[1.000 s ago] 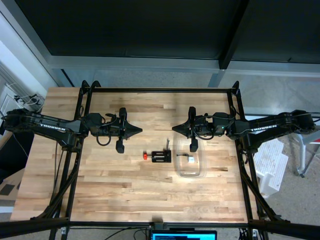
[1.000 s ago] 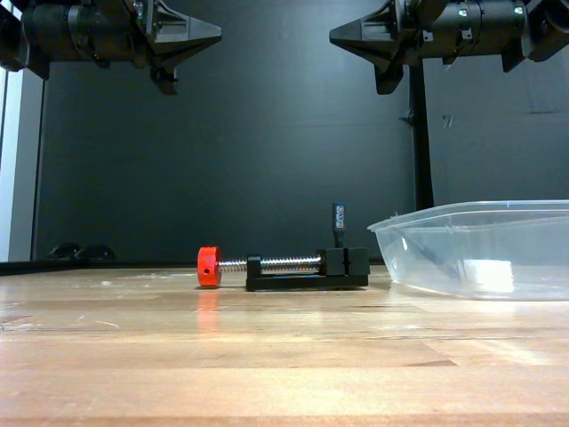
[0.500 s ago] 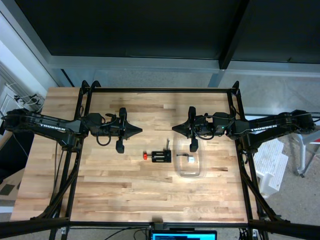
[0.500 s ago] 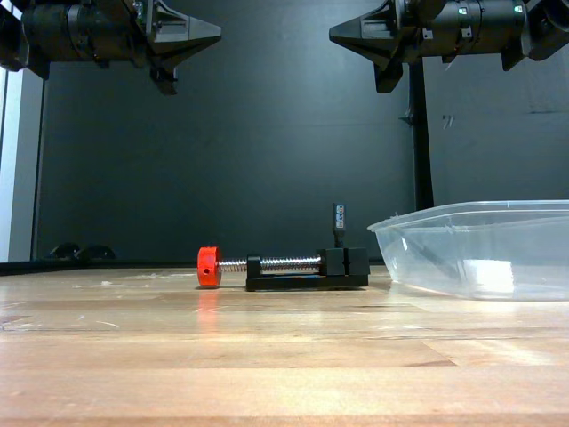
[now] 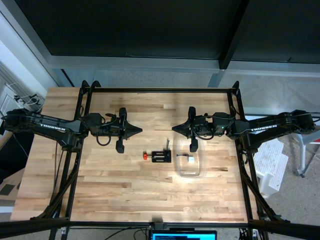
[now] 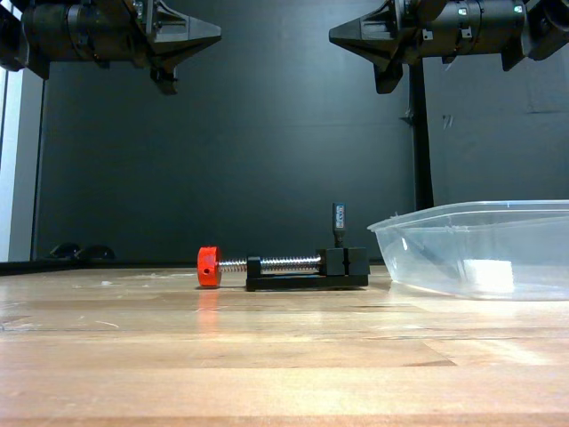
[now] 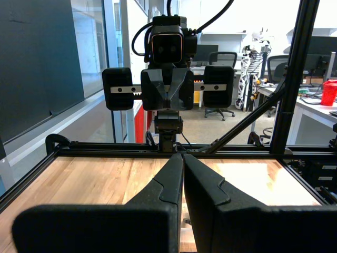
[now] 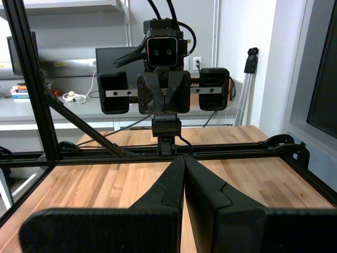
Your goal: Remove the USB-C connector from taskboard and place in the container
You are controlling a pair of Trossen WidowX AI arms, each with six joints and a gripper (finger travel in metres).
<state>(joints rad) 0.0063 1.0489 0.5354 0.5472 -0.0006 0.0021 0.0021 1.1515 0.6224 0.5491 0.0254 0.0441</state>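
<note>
USB-C connector [image 5: 180, 156] lies inside the container [image 6: 542, 253], at the tub's far end on the side facing the taskboard [image 5: 161, 156]; small, thin, black, resting tilted against the tub floor in the low view. White cube [image 5: 191, 159] sits just beside it in the same tub, apart from it. Container stands on the surface [image 5: 125, 185] near the middle, toward the right edge, just beside the taskboard but not touching. Taskboard lies flat at mid-surface, orange-red knob [image 5: 145, 156] pointing toward the left edge, silver screw showing between knob and block. Thin grey stick [image 6: 338, 218] stands upright from the block end nearest the container. Left gripper [image 5: 139, 130] hangs high above the surface, beyond the taskboard toward the far edge, fingers pressed together, holding nothing. Right gripper [image 5: 175, 129] hangs at like height, above the tub's far end, fingers likewise together and empty. Tips of the two face each other, well apart.
</note>
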